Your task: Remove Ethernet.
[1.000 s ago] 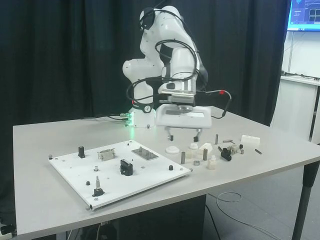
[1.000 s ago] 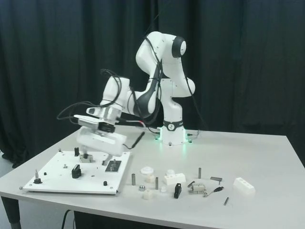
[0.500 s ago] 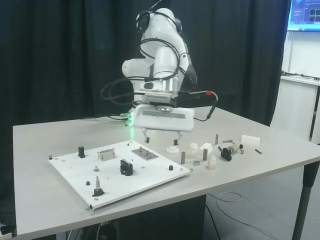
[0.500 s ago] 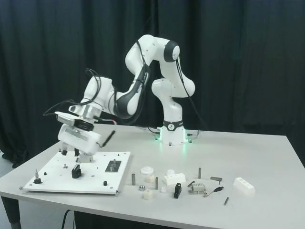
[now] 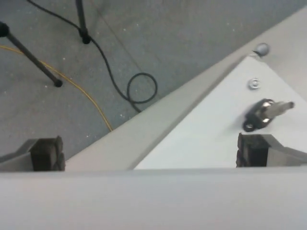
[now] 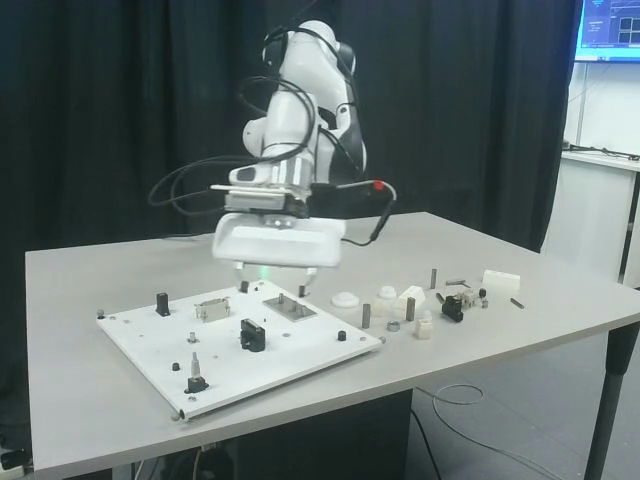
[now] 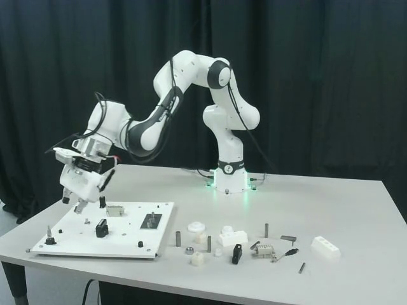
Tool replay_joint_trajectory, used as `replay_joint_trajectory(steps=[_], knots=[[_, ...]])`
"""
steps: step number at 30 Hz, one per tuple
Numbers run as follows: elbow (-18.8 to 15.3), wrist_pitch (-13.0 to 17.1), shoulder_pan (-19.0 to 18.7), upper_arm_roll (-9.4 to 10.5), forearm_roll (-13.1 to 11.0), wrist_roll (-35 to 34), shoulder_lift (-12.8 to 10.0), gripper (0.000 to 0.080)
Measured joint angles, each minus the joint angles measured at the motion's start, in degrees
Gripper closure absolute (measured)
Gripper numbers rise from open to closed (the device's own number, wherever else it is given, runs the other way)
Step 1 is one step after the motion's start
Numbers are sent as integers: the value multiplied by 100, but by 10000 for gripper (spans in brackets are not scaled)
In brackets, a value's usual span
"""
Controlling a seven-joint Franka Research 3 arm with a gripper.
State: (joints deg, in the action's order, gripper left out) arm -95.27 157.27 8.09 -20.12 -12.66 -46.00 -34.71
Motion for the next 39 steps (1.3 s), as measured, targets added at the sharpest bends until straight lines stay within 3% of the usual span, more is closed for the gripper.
replay_joint_trajectory(steps=[15,25,39], knots=[[620,-597,527,0,-419,4,-441,3],[887,-715,773,0,-1024,-601,-727,3],[1380,-801,878,-56,-1043,-1489,-1322,3]])
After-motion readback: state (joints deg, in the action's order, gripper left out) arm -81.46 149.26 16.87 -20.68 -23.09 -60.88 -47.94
